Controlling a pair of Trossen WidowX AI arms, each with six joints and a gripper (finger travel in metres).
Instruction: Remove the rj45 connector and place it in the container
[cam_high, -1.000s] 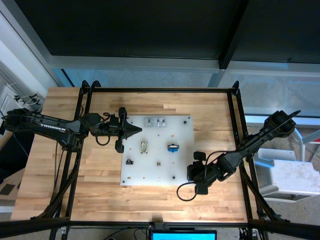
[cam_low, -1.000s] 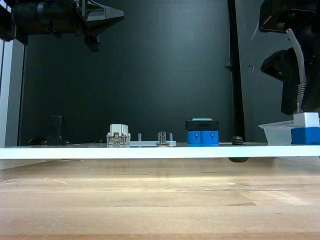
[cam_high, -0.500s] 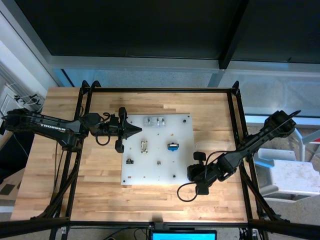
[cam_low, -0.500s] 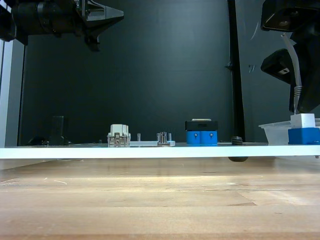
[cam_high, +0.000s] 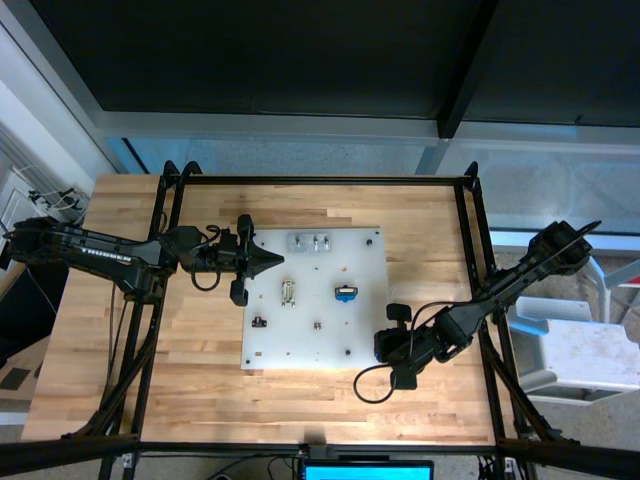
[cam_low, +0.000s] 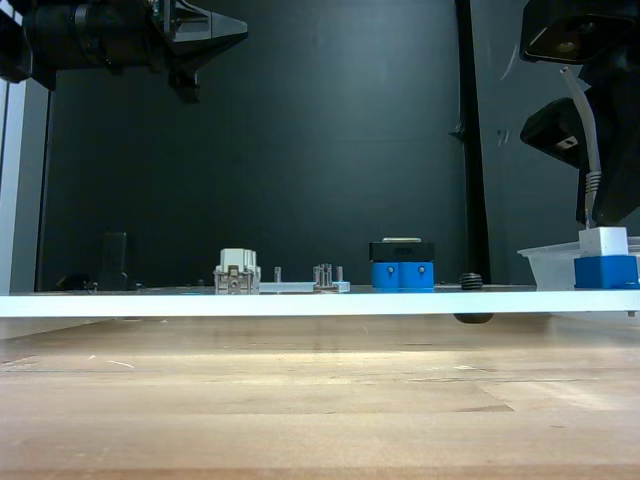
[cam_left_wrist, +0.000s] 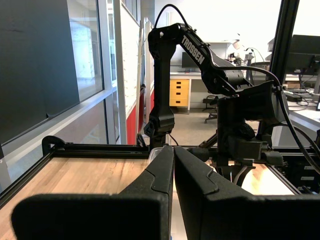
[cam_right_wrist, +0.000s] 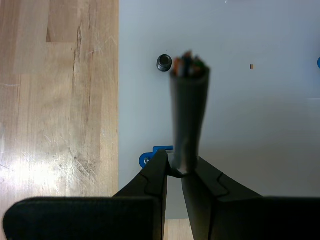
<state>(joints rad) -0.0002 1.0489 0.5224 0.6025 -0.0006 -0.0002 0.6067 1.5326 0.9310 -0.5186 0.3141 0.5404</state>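
Note:
My right gripper (cam_right_wrist: 172, 165) hangs over the near right corner of the white board (cam_high: 300, 340) and is shut on the grey cable stub (cam_right_wrist: 187, 115) of the rj45 connector (cam_low: 603, 241). The plug's pale body sits on top of its small blue socket block (cam_low: 605, 272), whose edge also shows under the fingers (cam_right_wrist: 150, 156). My left gripper (cam_high: 275, 260) is shut on nothing and hovers high over the board's left edge. A pale shallow rimmed shape (cam_low: 548, 262) stands just behind the block; I cannot tell whether it is the container.
The board carries a silver D-shaped connector (cam_high: 289, 294), a wider blue connector with dark ends (cam_high: 346, 294) and small fittings along its far edge (cam_high: 312, 243). A black screw (cam_right_wrist: 163, 62) sits near the cable's end. Bare wood (cam_high: 150, 370) surrounds the board.
The right gripper has shifted slightly above the blue block while keeping hold of the cable. The plug still sits on the block. The left arm has not moved.

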